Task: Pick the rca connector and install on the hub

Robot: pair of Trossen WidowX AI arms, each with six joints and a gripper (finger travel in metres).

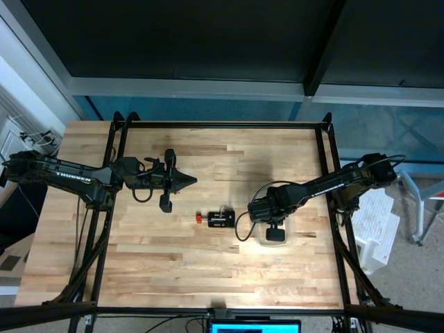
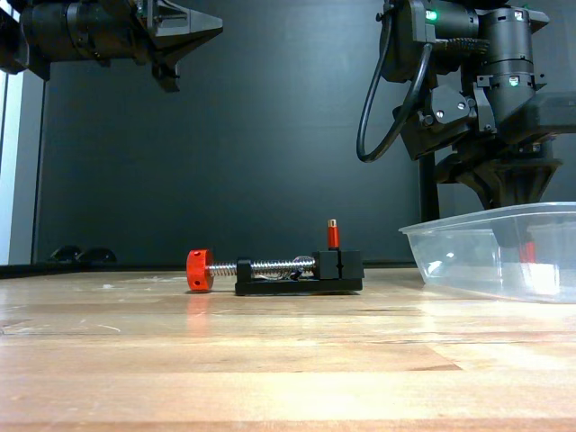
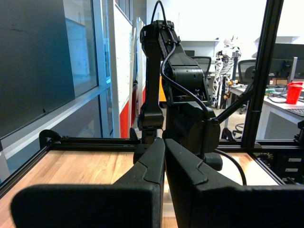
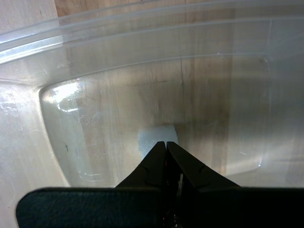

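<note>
The hub is a small black block in the middle of the table, its red knob pointing left and a short red post upright on top. To its right, my right gripper reaches down into a clear plastic tray. Its fingers are shut. A red piece, the rca connector, shows through the tray wall right at the fingertips and is mostly hidden between them. My left gripper hovers shut and holding nothing, high above the table, left of the hub.
A white pad lies on the tray floor just beyond my right fingertips. The black frame rails run along the table's far and side edges. Bare wood lies between the hub and the near edge.
</note>
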